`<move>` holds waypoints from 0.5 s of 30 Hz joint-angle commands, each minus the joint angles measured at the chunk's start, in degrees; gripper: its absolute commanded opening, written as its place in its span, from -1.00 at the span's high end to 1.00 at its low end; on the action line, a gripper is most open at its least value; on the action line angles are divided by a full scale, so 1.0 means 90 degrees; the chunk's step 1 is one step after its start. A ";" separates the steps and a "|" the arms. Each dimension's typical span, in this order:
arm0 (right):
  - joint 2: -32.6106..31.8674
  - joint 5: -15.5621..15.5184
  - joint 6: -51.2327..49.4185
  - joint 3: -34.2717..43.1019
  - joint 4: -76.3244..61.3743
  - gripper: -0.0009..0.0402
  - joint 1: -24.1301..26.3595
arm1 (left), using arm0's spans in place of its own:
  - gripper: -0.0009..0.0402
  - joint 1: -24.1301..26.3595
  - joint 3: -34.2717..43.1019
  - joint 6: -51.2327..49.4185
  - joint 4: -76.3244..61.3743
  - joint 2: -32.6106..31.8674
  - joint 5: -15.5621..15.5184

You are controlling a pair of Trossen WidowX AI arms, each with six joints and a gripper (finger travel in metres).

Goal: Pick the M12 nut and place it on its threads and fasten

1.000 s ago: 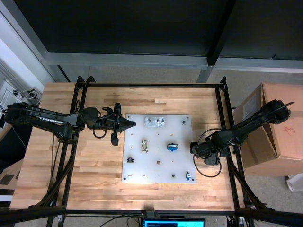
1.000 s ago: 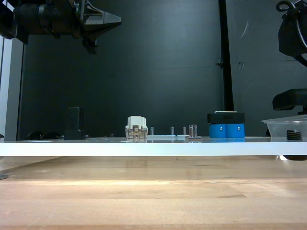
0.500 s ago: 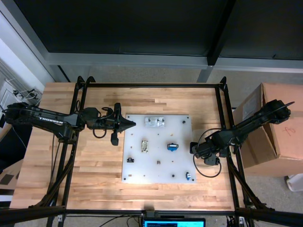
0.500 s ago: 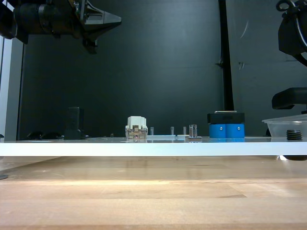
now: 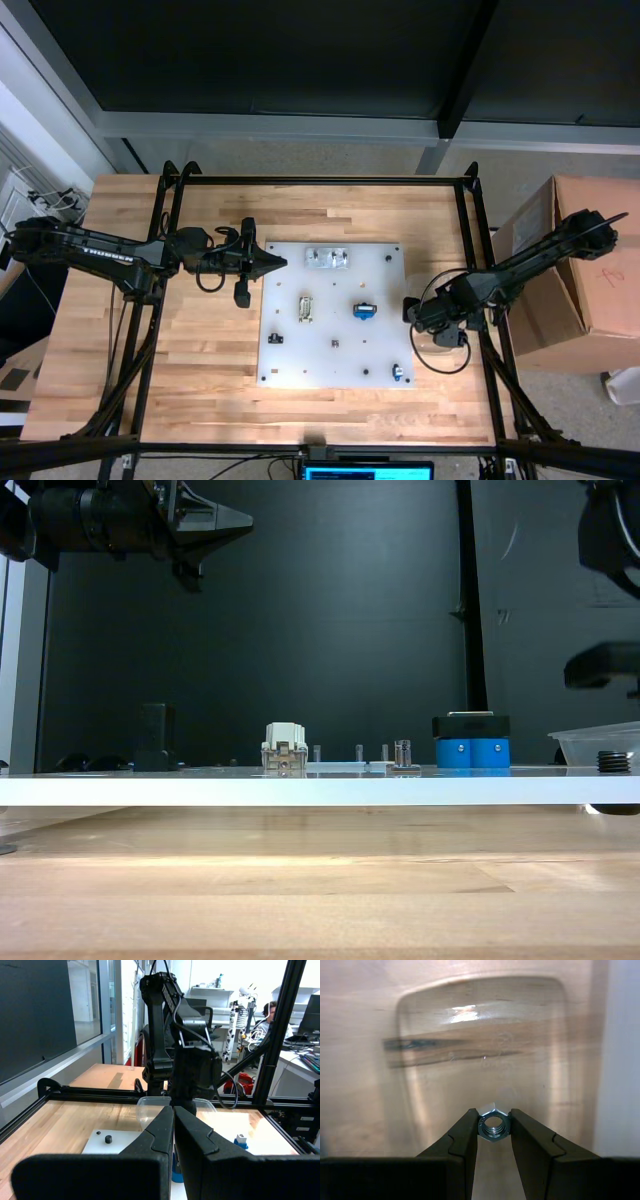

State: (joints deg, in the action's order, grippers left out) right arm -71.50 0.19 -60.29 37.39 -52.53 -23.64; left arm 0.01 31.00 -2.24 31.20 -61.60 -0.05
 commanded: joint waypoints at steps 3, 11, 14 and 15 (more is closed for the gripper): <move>0.0002 -0.0022 0.0007 0.0760 -0.0585 0.82 0.0000 | 0.96 0.0000 0.0000 0.0000 0.0000 0.0000 0.0002; -0.0452 0.0012 -0.0017 0.1919 -0.1290 0.83 -0.0107 | 0.96 0.0000 0.0000 0.0000 0.0000 0.0000 0.0002; -0.0816 0.0029 -0.0027 0.2341 -0.1324 0.82 -0.0248 | 0.96 0.0000 0.0000 0.0000 0.0000 0.0000 0.0002; -0.0974 0.0029 -0.0039 0.2499 -0.1324 0.82 -0.0294 | 0.96 0.0000 0.0000 0.0000 0.0000 0.0000 0.0002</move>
State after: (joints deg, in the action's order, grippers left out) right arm -78.56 0.40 -60.38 58.22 -64.47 -25.76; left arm 0.01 31.00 -2.26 31.20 -61.60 -0.05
